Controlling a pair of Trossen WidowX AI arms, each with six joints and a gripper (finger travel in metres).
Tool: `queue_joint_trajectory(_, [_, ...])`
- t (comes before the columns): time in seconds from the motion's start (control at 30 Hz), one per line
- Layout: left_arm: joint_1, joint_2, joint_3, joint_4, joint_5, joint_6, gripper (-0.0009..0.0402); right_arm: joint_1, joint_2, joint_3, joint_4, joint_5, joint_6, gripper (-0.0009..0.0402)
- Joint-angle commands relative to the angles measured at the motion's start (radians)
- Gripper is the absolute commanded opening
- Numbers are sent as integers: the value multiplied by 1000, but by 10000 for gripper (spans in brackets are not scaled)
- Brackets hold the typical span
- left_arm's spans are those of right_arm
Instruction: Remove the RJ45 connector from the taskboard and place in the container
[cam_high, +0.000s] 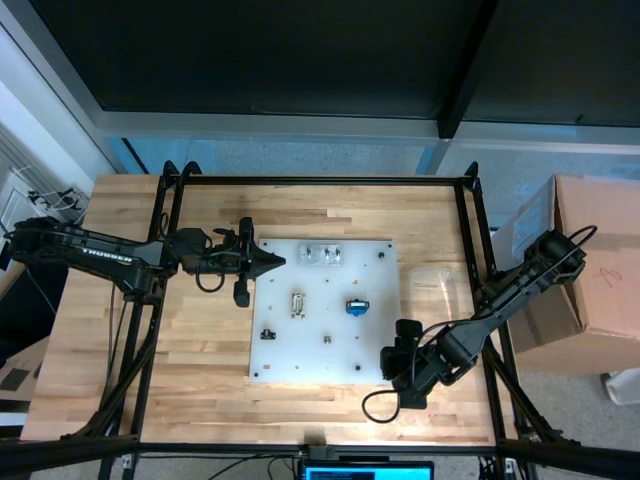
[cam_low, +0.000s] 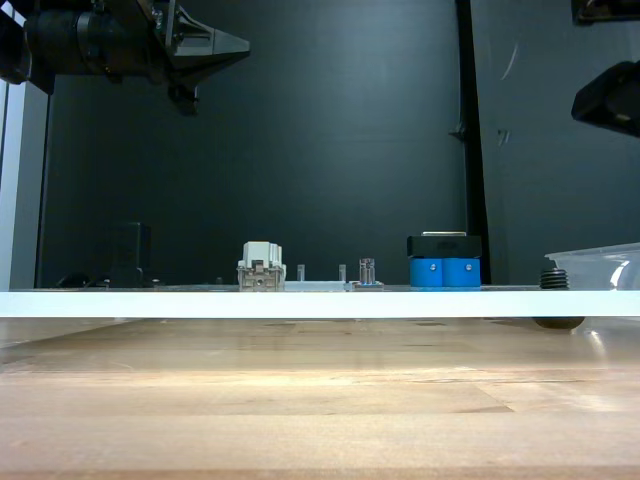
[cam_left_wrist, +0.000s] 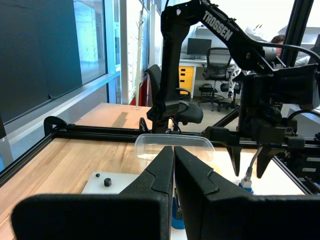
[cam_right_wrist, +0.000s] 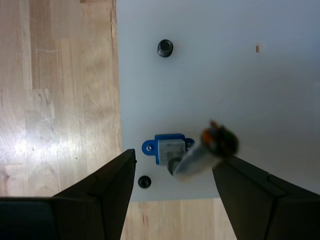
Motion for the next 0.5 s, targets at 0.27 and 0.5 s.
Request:
queue_joint_trajectory(0.27, [0, 0, 0, 0, 0, 0, 0, -2, -2, -19, 33, 0, -1, 140])
queue_joint_trajectory(0.5, [0, 0, 0, 0, 0, 0, 0, -4, -8, -20, 32, 0, -2, 84])
